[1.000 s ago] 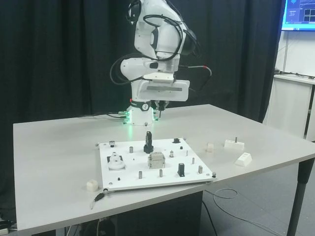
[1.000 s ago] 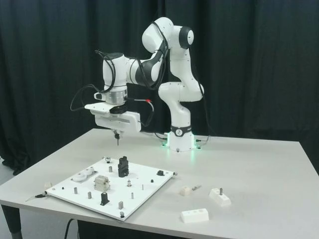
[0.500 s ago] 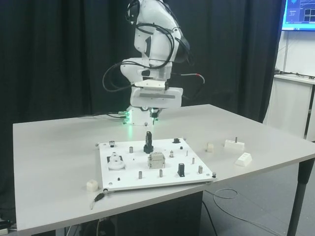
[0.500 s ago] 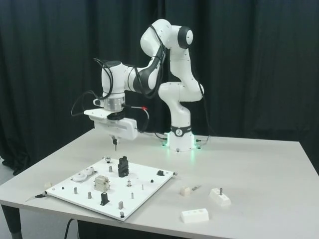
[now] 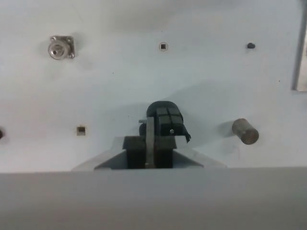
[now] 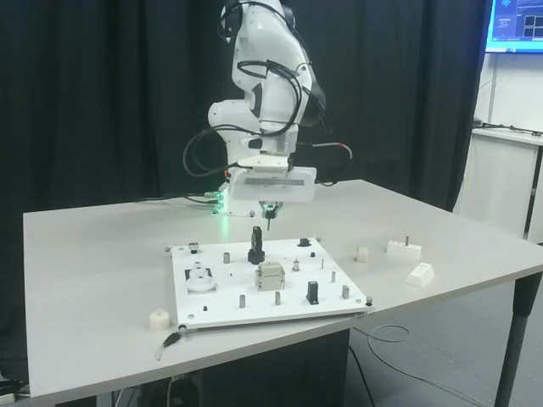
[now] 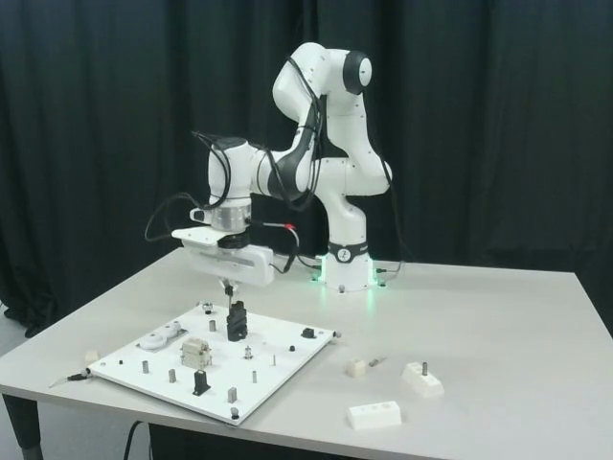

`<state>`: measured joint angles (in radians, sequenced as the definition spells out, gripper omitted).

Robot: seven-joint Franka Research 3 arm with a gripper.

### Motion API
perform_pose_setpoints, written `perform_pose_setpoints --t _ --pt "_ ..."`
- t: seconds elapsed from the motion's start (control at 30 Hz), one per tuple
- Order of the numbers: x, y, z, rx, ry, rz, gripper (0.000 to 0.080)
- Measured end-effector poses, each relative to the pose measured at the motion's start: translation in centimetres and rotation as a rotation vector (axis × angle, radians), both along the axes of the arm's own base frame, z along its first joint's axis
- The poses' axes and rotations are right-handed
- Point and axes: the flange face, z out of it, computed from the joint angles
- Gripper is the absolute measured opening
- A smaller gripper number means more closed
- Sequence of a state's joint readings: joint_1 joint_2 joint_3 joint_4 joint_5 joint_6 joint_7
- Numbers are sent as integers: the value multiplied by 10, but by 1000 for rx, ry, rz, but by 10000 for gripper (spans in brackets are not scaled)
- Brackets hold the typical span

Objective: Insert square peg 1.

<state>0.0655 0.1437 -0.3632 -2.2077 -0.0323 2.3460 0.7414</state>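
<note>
My gripper [image 5: 149,143] is shut on a thin grey square peg [image 5: 149,136] that stands upright between the black fingers [image 5: 134,151]. In the room views the gripper [image 6: 268,212] [image 7: 227,284] hangs low over the rear part of the white board [image 6: 212,307] [image 7: 278,379], with the peg tip [image 6: 269,225] pointing down. It is just behind a tall black part [image 6: 255,244] [image 7: 236,322] [image 5: 165,119]. Two small square holes [image 5: 163,46] [image 5: 81,130] show in the board.
The board also carries a grey block [image 6: 269,276], a black clip [image 6: 312,292], a white disc [image 6: 200,280], several short pins and a metal socket [image 5: 61,47]. White blocks [image 6: 404,248] [image 6: 420,275] [image 6: 362,253] lie to its right, a small white piece [image 6: 159,319] at its left corner.
The arm swung from behind the board toward it and came down. The gripper with the peg now hangs over the board's rear part, close to the tall black part.
</note>
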Motion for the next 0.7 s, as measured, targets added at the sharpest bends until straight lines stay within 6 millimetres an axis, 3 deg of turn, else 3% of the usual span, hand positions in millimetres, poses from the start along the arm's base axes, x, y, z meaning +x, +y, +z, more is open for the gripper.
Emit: perform_pose_setpoints --t 0.7 --pt "-9 -31 -36 -48 -42 67 34"
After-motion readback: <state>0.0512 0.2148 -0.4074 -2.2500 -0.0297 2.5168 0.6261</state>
